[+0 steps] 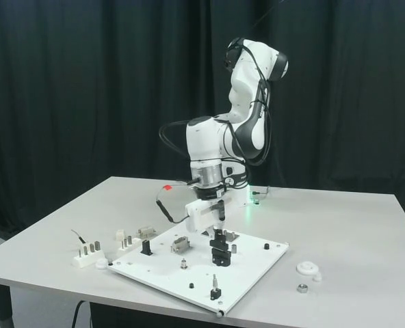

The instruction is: Insert D-SUB.

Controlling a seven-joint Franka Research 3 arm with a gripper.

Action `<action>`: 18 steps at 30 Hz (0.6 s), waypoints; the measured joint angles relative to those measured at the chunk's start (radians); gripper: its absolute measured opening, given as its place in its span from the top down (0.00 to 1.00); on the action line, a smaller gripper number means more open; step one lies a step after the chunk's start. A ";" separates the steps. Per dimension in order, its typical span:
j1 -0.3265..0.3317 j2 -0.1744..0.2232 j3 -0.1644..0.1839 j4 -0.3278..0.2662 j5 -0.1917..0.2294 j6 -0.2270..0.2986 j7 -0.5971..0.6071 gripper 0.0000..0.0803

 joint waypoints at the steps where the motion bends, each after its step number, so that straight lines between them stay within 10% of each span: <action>1: 0.004 0.002 -0.003 0.000 0.000 0.000 0.000 0.82; 18: 0.025 0.016 -0.015 0.003 0.045 0.001 0.000 0.82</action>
